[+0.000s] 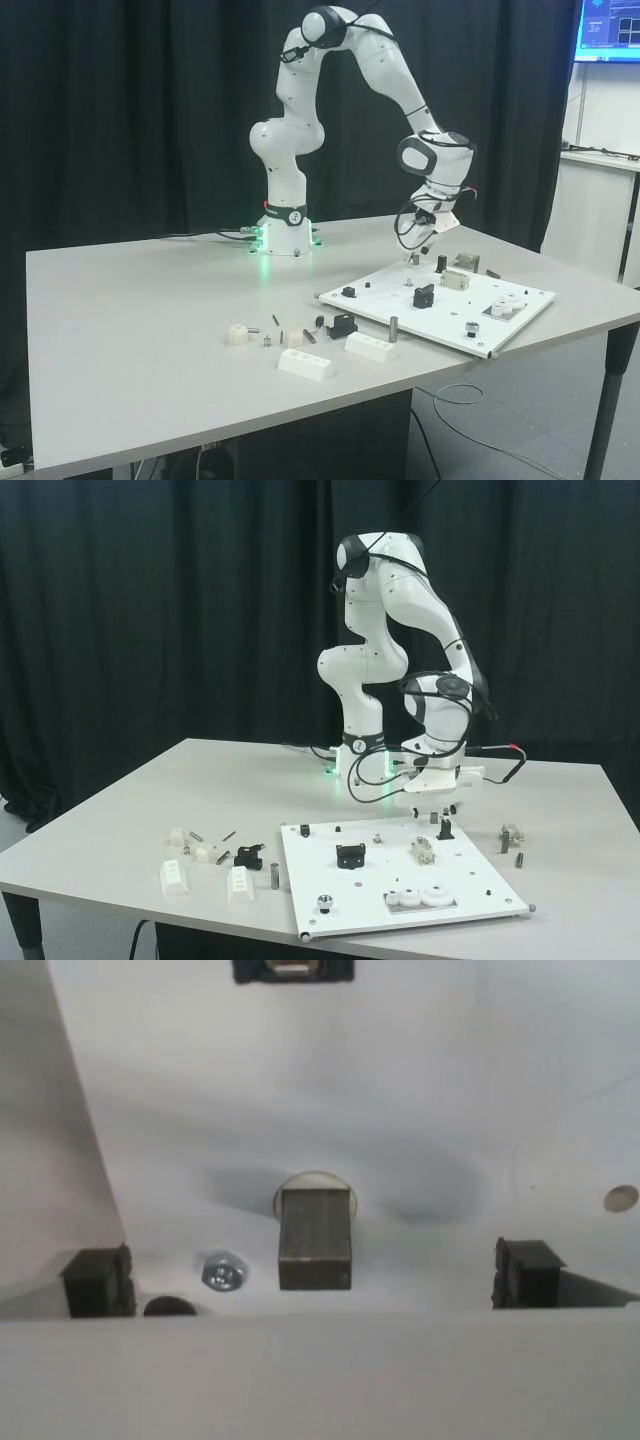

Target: Remove square peg 4.

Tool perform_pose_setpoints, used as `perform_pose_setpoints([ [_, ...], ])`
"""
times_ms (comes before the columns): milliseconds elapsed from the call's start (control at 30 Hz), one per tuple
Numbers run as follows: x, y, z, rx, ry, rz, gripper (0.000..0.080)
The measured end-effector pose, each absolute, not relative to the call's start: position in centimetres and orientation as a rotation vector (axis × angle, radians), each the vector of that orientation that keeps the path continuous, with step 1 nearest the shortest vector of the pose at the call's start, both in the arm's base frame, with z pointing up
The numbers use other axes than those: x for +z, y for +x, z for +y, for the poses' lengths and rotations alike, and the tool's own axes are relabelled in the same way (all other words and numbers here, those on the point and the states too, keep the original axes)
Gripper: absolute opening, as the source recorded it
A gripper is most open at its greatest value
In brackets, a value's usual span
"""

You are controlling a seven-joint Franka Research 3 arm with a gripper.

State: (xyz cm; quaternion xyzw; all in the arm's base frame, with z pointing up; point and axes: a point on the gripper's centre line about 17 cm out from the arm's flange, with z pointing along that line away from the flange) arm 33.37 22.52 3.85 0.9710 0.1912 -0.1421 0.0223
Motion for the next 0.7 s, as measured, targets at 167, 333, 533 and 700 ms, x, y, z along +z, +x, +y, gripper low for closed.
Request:
perform_pose_setpoints([
  [167,3.51,33.21,22.52,-0.441,3.007,0.595,0.08],
  [333,3.29,33.03,22.61,-0.445,3.003,0.603,0.0694],
  [533,3.13,32.97,22.74,-0.435,2.993,0.601,0.0494],
  [700,3.05,33.02,23.08,-0.409,2.983,0.584,0.0494],
])
